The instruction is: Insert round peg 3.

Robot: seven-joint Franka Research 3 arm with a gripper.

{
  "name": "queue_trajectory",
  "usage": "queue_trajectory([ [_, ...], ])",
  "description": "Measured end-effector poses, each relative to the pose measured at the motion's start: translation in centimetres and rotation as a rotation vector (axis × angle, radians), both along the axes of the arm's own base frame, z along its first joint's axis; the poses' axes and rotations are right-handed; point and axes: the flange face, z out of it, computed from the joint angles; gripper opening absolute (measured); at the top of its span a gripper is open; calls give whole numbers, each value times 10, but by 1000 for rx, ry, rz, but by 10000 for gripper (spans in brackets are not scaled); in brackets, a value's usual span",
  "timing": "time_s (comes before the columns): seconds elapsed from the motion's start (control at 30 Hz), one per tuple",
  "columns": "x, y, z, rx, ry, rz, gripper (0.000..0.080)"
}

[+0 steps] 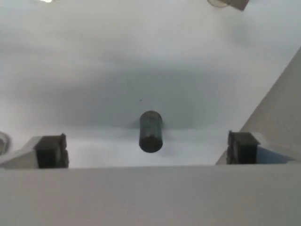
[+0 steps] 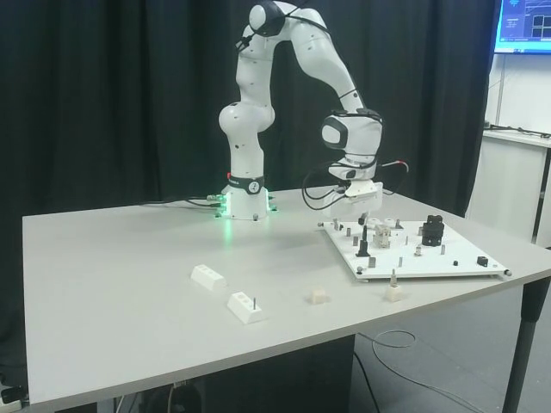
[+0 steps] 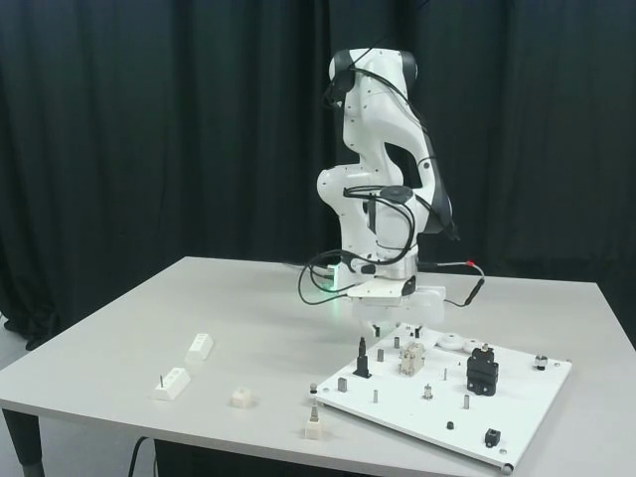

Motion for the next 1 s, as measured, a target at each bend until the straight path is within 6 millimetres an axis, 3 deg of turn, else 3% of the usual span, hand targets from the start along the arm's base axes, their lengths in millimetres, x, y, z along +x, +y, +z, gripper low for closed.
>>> queue_trajectory([
  [0.03,1,-1,1,1,-1,-1,770],
  [0.5,9,-24,20,17,24,-57,791],
  [1.0,19,-66,46,50,52,-92,800],
])
